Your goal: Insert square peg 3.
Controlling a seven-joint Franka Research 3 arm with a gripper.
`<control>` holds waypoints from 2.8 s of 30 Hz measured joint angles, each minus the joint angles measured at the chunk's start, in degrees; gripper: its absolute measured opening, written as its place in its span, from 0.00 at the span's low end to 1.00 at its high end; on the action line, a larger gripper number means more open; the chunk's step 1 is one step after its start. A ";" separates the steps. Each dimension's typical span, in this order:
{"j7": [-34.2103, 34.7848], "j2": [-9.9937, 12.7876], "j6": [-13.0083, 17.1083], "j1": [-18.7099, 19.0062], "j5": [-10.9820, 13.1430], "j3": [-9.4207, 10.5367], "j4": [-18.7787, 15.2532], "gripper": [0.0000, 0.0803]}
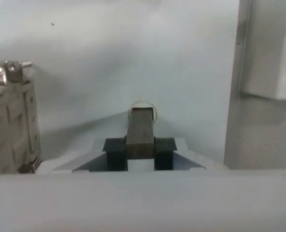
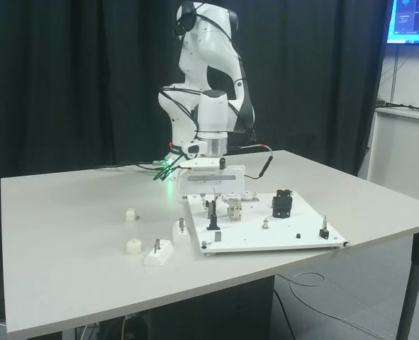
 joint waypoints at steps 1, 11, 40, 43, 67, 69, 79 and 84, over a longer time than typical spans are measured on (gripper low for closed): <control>-0.33 0.07 -0.11 0.00 -0.05 0.00 0.11 0.14; -5.34 0.63 -0.26 0.00 -0.15 -0.02 0.81 0.14; 3.59 1.22 -0.27 0.00 -0.08 -0.04 1.54 0.14; 5.50 1.22 -0.28 0.00 -0.05 -0.05 1.54 0.14; 18.12 1.27 -0.30 0.00 -0.04 -0.23 1.58 0.14; 18.54 1.28 -0.30 0.00 -0.04 -0.22 1.59 0.14; 16.97 1.30 -0.78 0.02 -0.13 -0.07 1.78 0.14; 14.23 1.39 -1.05 0.02 -0.13 -0.09 1.94 0.14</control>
